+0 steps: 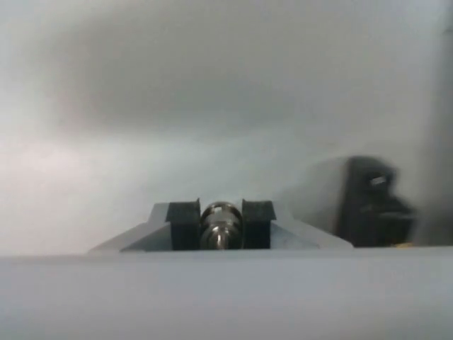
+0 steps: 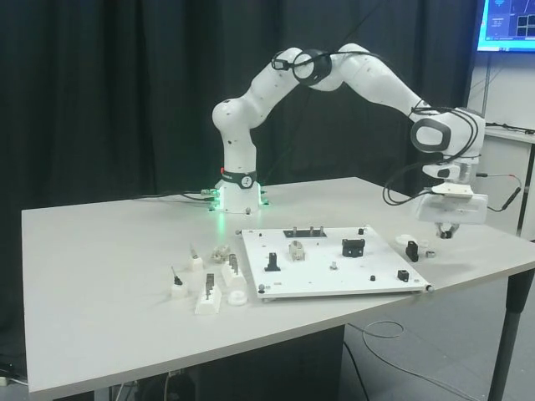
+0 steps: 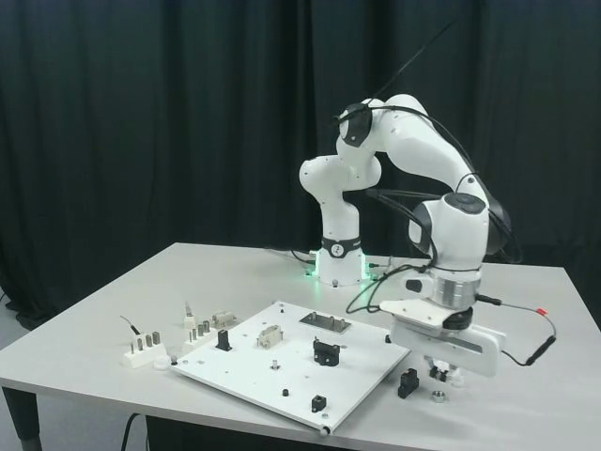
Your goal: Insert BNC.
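Note:
In the wrist view my gripper is shut on a short metal BNC connector, held between the two black pads. A black part lies on the table just beyond. In the first room view the gripper hangs low over the table, past the right edge of the white board and next to a black part on a white holder. The second room view shows the gripper beside the board's near corner, above a black piece and a small ring.
The board carries several fixtures, among them a black mount and a metal block. Small white stands with parts sit to its left. The arm's base glows green at the back. The table's right edge is close to the gripper.

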You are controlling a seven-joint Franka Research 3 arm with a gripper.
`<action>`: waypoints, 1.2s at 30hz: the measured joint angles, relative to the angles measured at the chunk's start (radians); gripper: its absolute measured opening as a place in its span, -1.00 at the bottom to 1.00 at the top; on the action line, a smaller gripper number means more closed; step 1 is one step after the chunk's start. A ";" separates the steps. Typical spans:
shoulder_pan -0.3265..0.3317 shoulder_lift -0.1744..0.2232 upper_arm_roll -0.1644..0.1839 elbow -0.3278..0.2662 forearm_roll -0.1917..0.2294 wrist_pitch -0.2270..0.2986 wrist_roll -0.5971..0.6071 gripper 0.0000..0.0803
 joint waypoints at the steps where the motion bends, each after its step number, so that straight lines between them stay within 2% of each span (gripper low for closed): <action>1: 0.000 -0.004 -0.008 0.000 0.000 -0.009 -0.005 -0.70; 13: -0.011 -0.036 -0.107 0.000 0.000 -0.080 -0.087 -0.70; 21: -0.045 -0.045 -0.150 -0.001 -0.005 -0.115 -0.176 -0.70; 29: -0.104 -0.057 -0.157 -0.008 -0.035 -0.165 -0.261 -0.70; 36: -0.156 -0.082 -0.151 -0.044 -0.053 -0.184 -0.326 -0.70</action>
